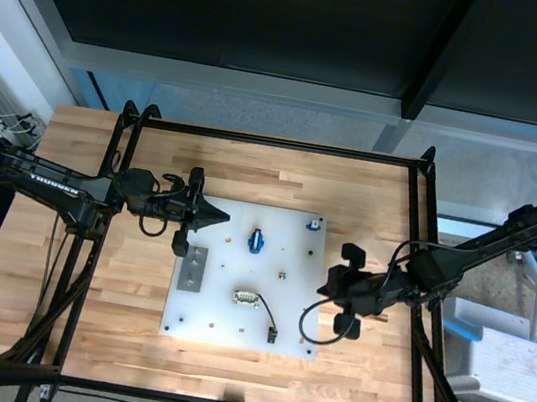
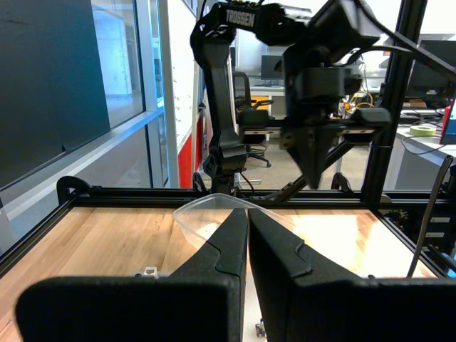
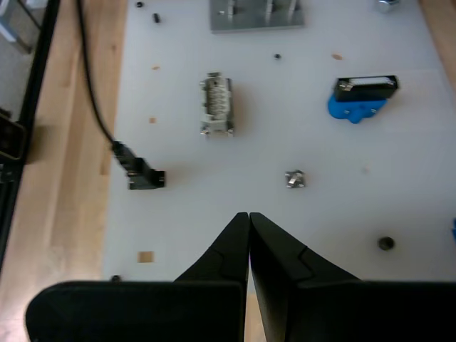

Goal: Remove the USB connector from the USB hub and place in the container

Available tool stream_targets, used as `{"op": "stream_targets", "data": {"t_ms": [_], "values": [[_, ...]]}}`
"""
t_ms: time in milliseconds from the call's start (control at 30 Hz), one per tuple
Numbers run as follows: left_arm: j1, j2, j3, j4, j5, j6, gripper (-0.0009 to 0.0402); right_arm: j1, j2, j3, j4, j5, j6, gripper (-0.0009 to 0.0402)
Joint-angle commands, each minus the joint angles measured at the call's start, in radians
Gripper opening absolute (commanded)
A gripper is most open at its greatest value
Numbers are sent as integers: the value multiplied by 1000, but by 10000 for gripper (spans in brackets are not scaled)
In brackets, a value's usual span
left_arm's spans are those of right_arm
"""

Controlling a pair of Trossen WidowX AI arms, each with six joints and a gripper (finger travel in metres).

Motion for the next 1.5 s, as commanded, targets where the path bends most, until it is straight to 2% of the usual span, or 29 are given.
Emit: {"op": "stream_targets", "data": {"t_ms": [33,467,600,800,967,1500], "values": [[0,0,0,0,0,0,1,20,47,40,-13,0,25,0],[0,0,0,0,0,0,1,58,253,229,-108,0,77,8],[0,0,0,0,0,0,1,61,311,285,-146,-31,91,47],[0,0,0,1,0,0,1,71,391,344,-153,-37,101,129],[0,0,0,0,0,0,1,74,446,378,-150,-42,112,169],[0,0,0,0,0,0,1,69,563,422,-109,-57,114,185]]}}
